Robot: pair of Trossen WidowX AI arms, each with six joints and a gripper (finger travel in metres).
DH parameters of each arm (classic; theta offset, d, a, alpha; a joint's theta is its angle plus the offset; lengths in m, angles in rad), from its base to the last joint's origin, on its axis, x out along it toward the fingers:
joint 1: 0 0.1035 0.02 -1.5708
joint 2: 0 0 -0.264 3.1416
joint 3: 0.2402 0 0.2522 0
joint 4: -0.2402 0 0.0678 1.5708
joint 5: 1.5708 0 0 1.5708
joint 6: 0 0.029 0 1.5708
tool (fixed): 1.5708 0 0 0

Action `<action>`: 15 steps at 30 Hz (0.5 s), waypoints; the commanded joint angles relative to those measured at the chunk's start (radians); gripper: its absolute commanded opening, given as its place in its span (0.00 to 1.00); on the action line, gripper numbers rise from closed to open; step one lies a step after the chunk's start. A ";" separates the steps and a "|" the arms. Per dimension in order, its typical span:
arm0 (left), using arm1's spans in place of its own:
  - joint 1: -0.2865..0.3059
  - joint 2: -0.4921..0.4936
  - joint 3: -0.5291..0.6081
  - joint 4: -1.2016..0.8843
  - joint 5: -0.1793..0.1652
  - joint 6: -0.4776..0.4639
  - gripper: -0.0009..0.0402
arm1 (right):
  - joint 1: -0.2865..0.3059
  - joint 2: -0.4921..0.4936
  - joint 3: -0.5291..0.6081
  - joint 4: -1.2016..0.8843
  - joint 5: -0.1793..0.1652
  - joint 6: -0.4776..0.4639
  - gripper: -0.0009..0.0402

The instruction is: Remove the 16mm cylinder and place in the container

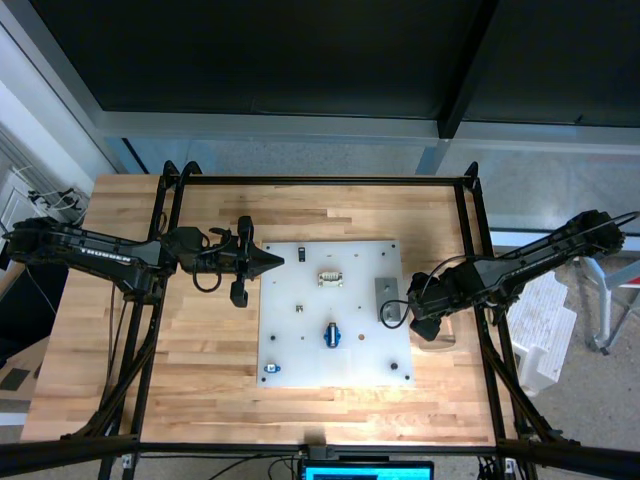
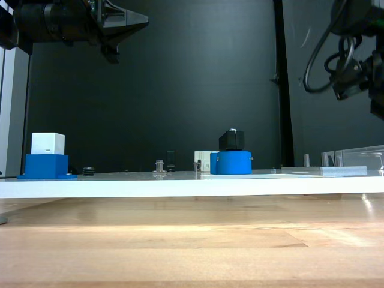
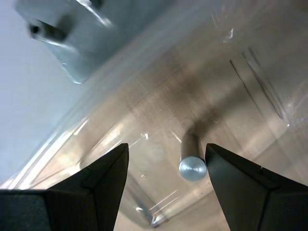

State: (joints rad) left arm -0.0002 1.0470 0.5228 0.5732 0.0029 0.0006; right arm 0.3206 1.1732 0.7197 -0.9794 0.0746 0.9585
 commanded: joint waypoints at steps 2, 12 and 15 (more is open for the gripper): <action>0.000 0.000 0.000 0.000 0.000 0.000 0.02 | 0.000 -0.001 0.053 -0.054 0.003 -0.003 0.54; 0.000 0.000 0.000 0.000 0.000 0.000 0.02 | 0.000 -0.001 0.102 -0.084 0.003 -0.008 0.52; 0.000 0.000 0.000 0.000 0.000 0.000 0.02 | 0.000 -0.001 0.102 -0.086 0.003 -0.010 0.52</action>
